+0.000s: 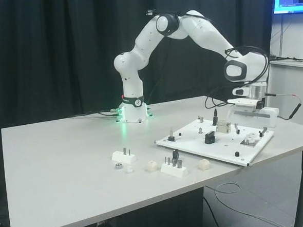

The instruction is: Insert medium gear.

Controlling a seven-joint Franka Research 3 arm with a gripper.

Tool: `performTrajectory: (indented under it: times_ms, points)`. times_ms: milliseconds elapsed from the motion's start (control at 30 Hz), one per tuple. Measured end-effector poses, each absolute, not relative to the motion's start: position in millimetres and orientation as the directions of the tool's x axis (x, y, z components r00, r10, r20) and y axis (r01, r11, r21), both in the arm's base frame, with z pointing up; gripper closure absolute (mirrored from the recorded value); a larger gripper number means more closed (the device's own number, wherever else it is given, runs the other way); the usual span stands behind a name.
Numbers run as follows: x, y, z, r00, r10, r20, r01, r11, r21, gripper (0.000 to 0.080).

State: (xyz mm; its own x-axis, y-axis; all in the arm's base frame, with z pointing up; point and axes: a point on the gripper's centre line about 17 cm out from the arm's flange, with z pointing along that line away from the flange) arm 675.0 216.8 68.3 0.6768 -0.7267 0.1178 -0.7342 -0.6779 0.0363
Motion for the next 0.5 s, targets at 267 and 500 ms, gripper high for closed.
performTrajectory:
  times_ms: [267,500]
  points:
    - [681,223,84,0.658,-0.744,0.115,-0.75,-0.661,0.018,0.0003]
    - [687,234,85,0.635,-0.765,0.107,-0.768,-0.64,-0.017,0.0003]
